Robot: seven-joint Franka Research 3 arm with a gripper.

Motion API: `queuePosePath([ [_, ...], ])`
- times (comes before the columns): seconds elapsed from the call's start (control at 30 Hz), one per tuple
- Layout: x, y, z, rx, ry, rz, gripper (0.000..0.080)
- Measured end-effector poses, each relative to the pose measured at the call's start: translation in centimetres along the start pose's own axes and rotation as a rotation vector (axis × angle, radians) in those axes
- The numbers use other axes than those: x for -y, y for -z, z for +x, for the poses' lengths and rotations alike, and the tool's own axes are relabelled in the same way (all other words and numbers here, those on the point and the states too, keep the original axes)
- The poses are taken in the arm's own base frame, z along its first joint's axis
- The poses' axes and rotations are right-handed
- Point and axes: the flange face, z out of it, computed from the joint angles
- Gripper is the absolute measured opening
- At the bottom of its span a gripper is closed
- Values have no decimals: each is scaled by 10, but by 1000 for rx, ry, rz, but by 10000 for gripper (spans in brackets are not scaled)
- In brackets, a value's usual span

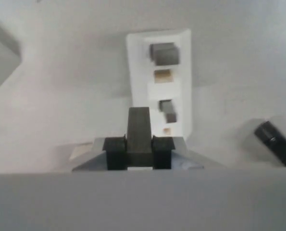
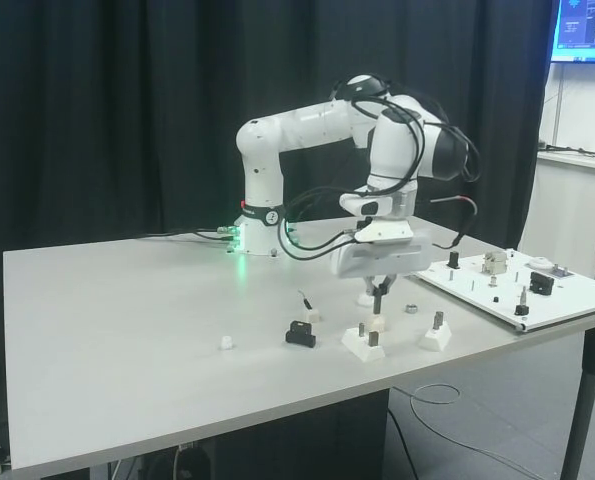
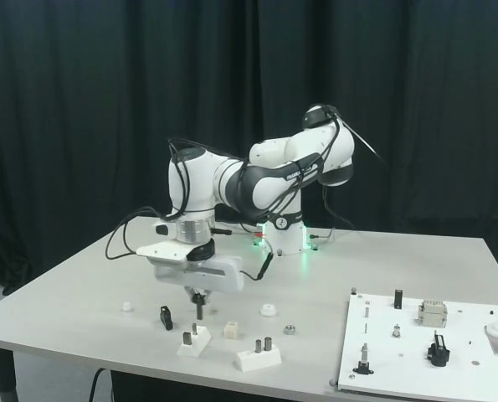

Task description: Insert square peg 3.

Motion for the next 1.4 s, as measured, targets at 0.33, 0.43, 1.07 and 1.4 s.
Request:
queuePosePath([
  [0.33, 24, 11, -36, 48, -36, -4, 111],
  [0.43, 34, 16, -51, 62, -45, -4, 111],
  [1.07, 102, 47, -173, 78, 98, -23, 111],
  [1.4, 133, 52, -250, 65, 242, -40, 111],
])
